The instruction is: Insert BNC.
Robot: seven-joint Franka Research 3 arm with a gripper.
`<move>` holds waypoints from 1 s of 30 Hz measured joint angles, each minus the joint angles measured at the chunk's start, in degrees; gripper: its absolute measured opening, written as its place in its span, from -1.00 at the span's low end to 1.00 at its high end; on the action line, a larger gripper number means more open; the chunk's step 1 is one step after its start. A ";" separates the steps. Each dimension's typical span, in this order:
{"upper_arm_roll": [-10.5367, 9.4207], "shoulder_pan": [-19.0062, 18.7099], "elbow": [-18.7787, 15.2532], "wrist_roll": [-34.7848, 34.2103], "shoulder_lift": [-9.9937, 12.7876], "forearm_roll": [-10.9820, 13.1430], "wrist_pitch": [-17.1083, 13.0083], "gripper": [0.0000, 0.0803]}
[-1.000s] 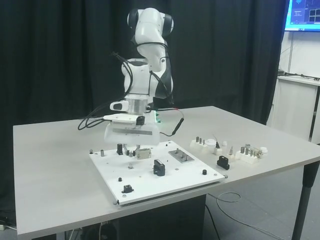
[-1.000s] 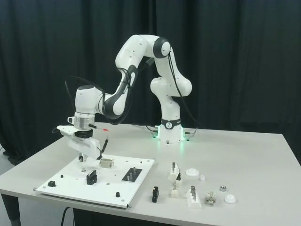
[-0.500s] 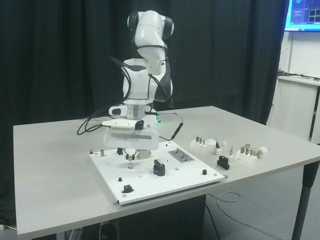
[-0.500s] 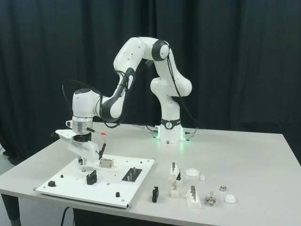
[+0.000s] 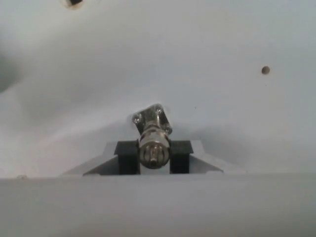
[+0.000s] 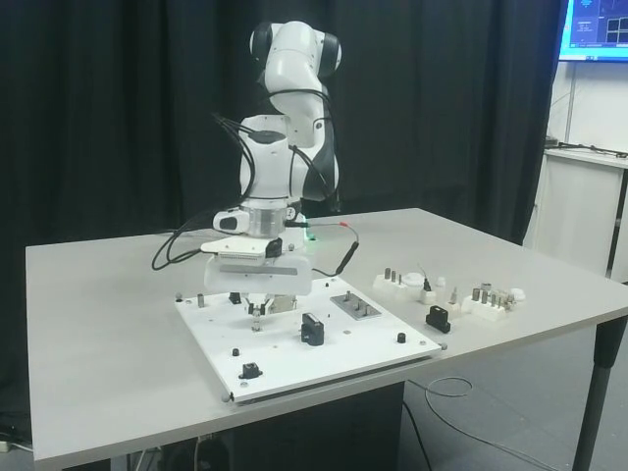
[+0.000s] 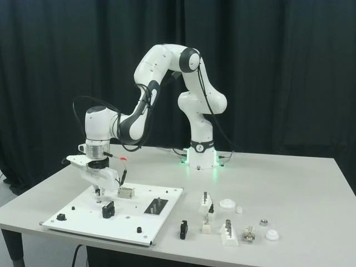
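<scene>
Two-finger gripper (image 5: 154,157) closed on metal cylindrical BNC plug (image 5: 154,150), axis vertical, directly over flanged metal socket (image 5: 150,118) near far left corner of white board (image 6: 363,348); straight descent needed.

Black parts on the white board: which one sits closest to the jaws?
The tall black block mid-board, just in front of the gripper; the small black clip lies by the front edge.

1. BNC connector (image 5: 154,148): lower end hidden betw. black finger pads (image 5: 127,157).
2. Room views: connector too small to make out.
3. White board (image 5: 207,59): cut by wrist pic edges.
</scene>
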State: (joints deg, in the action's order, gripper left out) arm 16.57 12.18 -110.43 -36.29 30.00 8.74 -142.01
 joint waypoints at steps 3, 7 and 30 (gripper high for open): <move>0.04 0.00 0.00 0.14 0.22 0.03 0.01 -0.69; 0.07 0.01 0.00 0.51 0.50 0.10 0.00 -0.69; 0.13 0.01 0.01 2.31 1.02 2.09 -0.02 -0.69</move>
State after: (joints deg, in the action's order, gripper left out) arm 16.70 12.19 -110.42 -33.98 31.02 10.84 -142.03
